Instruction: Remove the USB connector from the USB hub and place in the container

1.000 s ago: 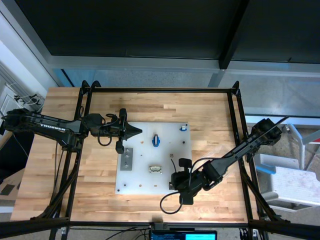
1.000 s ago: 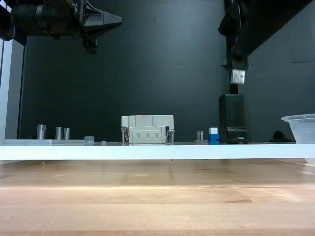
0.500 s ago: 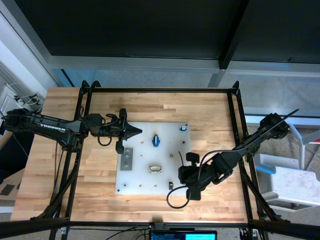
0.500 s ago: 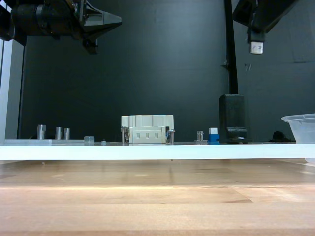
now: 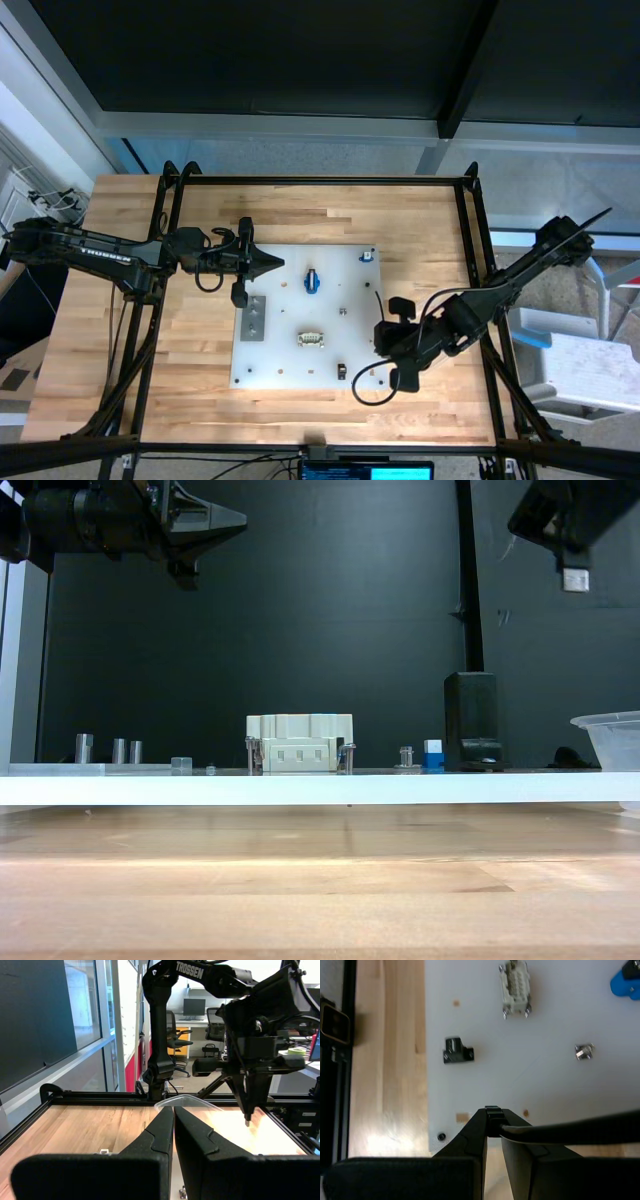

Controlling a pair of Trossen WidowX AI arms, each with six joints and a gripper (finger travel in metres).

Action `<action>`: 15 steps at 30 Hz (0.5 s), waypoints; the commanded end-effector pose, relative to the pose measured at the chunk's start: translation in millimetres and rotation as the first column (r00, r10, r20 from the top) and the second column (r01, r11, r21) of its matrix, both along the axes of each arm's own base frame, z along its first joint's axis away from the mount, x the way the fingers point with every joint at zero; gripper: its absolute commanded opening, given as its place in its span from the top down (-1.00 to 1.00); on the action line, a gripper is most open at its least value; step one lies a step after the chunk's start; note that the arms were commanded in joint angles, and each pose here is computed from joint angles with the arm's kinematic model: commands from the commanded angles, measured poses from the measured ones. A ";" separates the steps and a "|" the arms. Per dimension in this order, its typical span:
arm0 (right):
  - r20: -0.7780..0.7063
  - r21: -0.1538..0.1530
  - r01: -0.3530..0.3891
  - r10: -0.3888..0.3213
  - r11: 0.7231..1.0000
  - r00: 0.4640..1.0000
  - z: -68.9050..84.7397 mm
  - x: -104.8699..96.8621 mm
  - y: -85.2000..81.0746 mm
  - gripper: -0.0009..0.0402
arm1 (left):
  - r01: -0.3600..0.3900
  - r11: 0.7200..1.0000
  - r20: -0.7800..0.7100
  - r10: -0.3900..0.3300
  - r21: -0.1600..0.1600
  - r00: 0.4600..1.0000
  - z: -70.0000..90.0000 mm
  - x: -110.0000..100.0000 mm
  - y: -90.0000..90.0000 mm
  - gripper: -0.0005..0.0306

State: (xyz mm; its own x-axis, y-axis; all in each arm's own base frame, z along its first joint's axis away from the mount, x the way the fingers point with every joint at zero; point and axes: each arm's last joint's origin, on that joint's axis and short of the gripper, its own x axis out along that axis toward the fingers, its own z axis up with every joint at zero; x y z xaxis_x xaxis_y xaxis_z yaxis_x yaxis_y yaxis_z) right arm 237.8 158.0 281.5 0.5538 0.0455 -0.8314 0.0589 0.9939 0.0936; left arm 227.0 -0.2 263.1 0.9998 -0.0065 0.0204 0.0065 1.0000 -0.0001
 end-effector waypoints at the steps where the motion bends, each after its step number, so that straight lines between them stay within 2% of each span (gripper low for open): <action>1: -0.013 -0.007 0.003 -0.003 1.000 1.000 2.2 -7.7 -4.4 0.96 | 0.000 1.000 0.001 0.000 0.000 1.000 0.2 0.0 0.0 0.96; 5: -0.026 -0.006 0.017 -0.017 1.000 1.000 0.5 -18.5 -11.3 0.96 | 0.000 1.000 0.000 0.000 0.000 1.000 0.1 0.1 0.0 0.96; 13: -0.045 0.022 0.070 -0.069 0.997 0.997 -9.1 -40.1 -23.7 0.96 | 0.000 1.000 0.001 0.000 0.000 1.000 0.2 0.0 0.0 0.96; 15: -0.055 0.019 0.071 -0.069 0.997 0.996 -11.1 -45.3 -25.3 0.96 | 0.000 1.000 0.000 0.000 0.000 1.000 0.1 0.1 0.1 0.96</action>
